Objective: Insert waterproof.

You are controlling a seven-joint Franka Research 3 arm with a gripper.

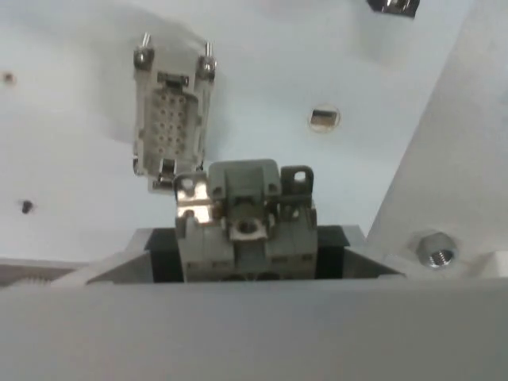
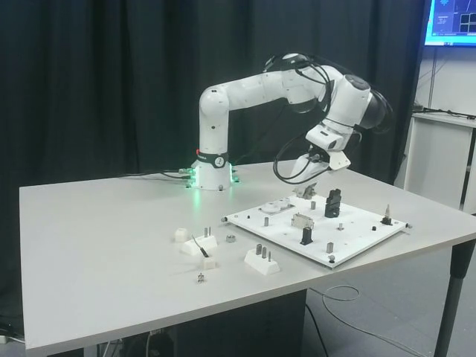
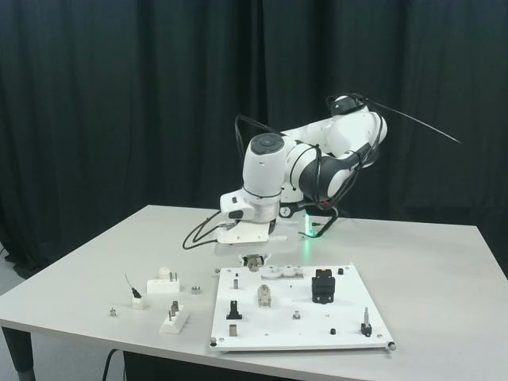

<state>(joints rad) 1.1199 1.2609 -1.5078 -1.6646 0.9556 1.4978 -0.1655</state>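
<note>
My gripper point(image 1: 248, 266) is shut on a grey waterproof connector plug point(image 1: 242, 208), which has metal clips and screw lugs on its top. Its mate, a grey multi-pin socket point(image 1: 171, 119) with two upright screws, is fixed on the white board point(image 1: 79, 143) beside the plug and lower than it. In the room views the gripper point(image 2: 307, 184) point(image 3: 254, 260) hangs a little above the board's point(image 2: 361, 232) point(image 3: 305, 332) back edge. The socket point(image 2: 301, 220) point(image 3: 264, 296) stands near the board's middle, apart from the gripper.
A black connector block point(image 2: 332, 203) point(image 3: 322, 286) and a small black bracket point(image 2: 306, 237) point(image 3: 233, 309) also stand on the board. A hex nut point(image 1: 435, 252) and a round insert point(image 1: 323, 118) lie close by. White holders point(image 2: 262, 260) point(image 3: 173, 317) sit on the grey table.
</note>
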